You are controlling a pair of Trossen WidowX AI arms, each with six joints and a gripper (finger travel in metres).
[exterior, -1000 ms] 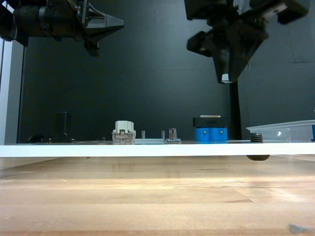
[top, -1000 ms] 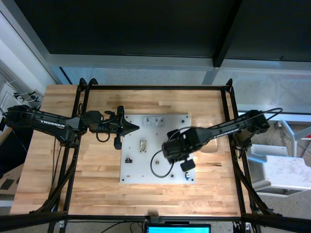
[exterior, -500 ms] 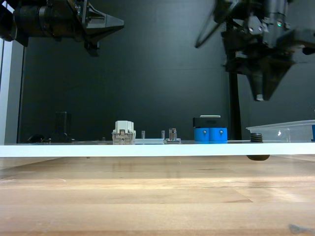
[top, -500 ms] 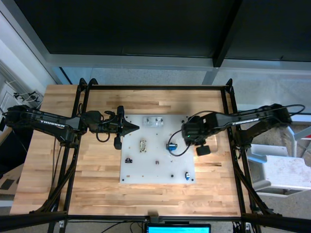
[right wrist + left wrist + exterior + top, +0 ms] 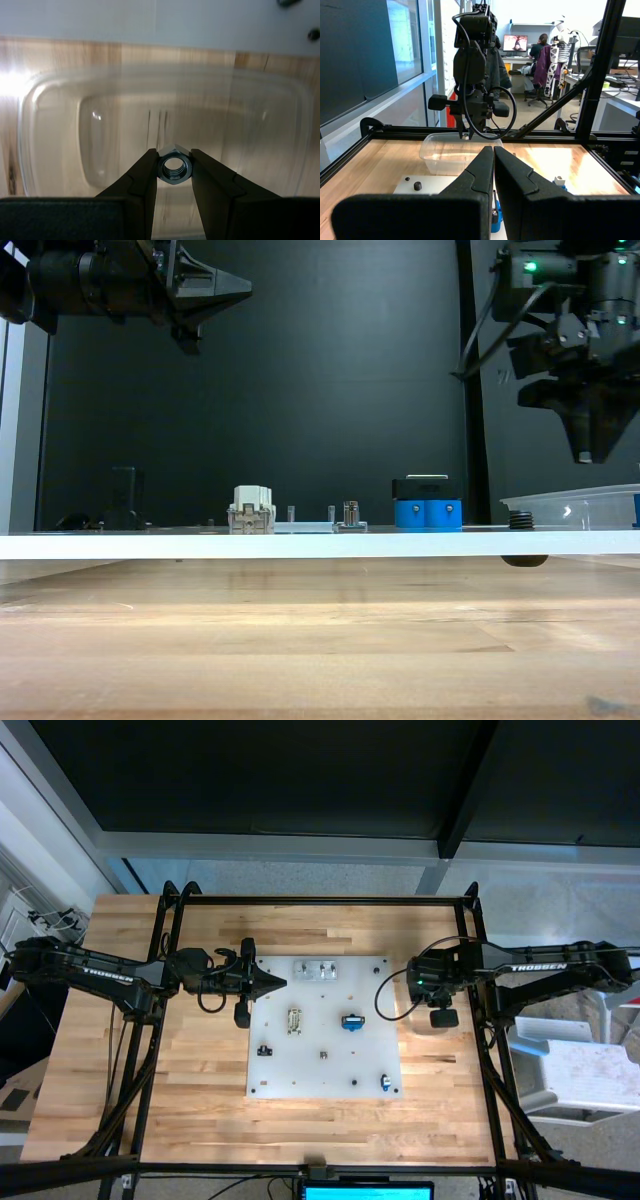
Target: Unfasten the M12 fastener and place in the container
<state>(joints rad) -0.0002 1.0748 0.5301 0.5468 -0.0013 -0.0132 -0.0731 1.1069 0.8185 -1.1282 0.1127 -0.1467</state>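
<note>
- Right gripper [image 5: 585, 455]: upper right of the low view, hanging above the container [image 5: 570, 502]. Its fingers are clamped on the silver M12 nut [image 5: 175, 168], which is held over the tub's interior.
- Stud [image 5: 519, 522]: lower right of the low view, bare, with its ribs showing.
- Left gripper [image 5: 280, 983]: centre-left of the high view, raised over the far left corner of the white board [image 5: 300, 1070]. Its fingers are together, holding nothing.

Your left arm [image 5: 100, 975] reaches in level from the left. Its left gripper [image 5: 276, 983] is held high and points right, fingers pressed together. Your right arm [image 5: 540, 965] stretches in from the right. The right gripper [image 5: 585, 452] hangs raised and point-down, its fingers pinching the M12 nut [image 5: 175, 168].
</note>
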